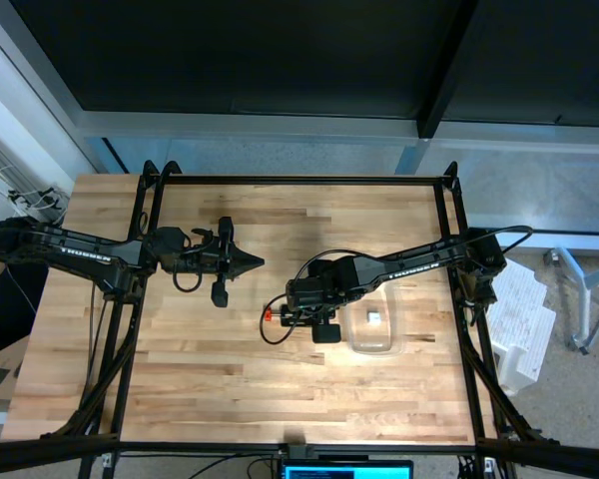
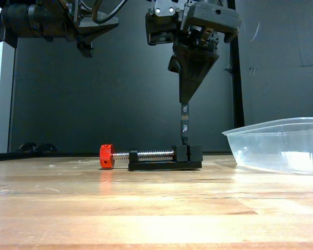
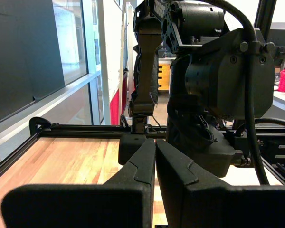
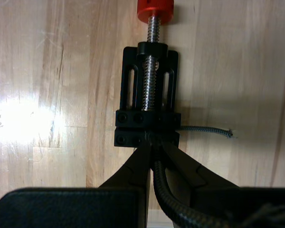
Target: Pick the USB-C connector and install on taskboard
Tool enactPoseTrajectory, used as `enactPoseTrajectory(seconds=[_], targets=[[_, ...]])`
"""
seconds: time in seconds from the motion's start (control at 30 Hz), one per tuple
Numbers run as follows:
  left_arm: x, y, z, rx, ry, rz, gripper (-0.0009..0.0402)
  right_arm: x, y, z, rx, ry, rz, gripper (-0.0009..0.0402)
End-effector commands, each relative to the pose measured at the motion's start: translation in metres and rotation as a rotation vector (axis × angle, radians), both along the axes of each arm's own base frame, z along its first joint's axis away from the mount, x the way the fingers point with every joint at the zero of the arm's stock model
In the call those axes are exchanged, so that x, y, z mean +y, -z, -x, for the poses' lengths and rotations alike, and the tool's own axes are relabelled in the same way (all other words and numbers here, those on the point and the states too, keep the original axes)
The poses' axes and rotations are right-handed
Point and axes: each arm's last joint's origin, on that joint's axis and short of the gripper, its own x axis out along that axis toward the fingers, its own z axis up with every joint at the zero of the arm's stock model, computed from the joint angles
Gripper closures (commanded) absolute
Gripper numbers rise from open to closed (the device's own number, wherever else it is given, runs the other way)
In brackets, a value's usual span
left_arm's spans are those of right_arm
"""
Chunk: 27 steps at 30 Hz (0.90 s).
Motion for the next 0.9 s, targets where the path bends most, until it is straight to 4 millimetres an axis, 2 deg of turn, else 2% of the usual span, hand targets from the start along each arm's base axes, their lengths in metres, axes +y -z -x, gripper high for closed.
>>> enactPoseTrajectory(seconds=[0.03, 0.53, 0.9], targets=[[0.0, 0.0, 0.0, 0.0, 0.0, 0.0, 0.0393, 0.0, 0.001, 0.0, -0.002, -0.002, -0.01, 0.0393], [0.0, 0.0, 0.0, 0.0, 0.0, 0.0, 0.0393, 0.0, 0.006, 0.0, -0.004, -0.007, -0.012, 0.0393], [0.0, 0.0, 0.0, 0.0, 0.0, 0.0, 0.0393, 0.0, 0.029, 0.003, -0.001, -0.014, -0.01, 0.0393]])
